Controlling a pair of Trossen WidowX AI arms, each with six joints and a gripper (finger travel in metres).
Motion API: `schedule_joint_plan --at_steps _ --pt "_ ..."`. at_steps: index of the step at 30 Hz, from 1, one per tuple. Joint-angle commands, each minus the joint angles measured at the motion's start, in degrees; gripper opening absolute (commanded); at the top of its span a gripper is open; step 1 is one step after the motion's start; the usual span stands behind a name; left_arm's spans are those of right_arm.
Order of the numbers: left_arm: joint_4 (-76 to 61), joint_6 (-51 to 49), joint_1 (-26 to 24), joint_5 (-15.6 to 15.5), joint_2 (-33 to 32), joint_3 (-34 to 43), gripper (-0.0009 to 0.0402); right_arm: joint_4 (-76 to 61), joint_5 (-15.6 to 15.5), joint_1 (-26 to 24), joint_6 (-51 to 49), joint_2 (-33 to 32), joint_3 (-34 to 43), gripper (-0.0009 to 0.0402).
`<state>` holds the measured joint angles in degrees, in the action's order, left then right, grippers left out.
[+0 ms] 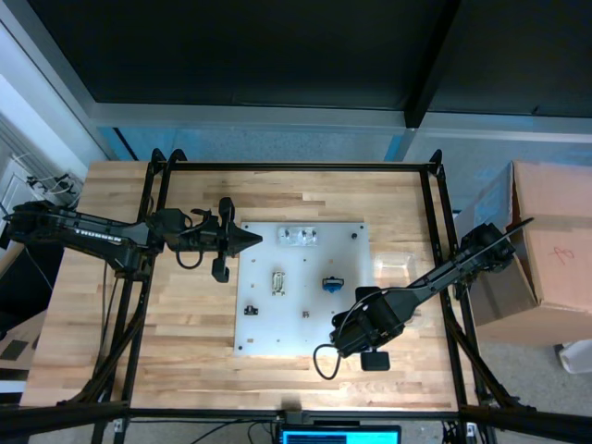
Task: Pick the RJ45 connector and install on the taskboard
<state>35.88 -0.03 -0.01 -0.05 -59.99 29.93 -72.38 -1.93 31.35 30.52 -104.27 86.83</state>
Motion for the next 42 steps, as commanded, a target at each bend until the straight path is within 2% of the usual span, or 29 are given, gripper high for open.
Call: schedule_joint_plan --at_steps 1,42 --pt "0.0 0.0 0.0 0.0 0.0 0.0 0.0001 0.3 -0.1 0.1 0.3 0.0 -0.1 0.0" --pt "0.0 0.0 0.0 0.0 0.0 0.0 0.0001 3.1 -0.6 0.9 0.5 -0.3 -2.4 0.0"
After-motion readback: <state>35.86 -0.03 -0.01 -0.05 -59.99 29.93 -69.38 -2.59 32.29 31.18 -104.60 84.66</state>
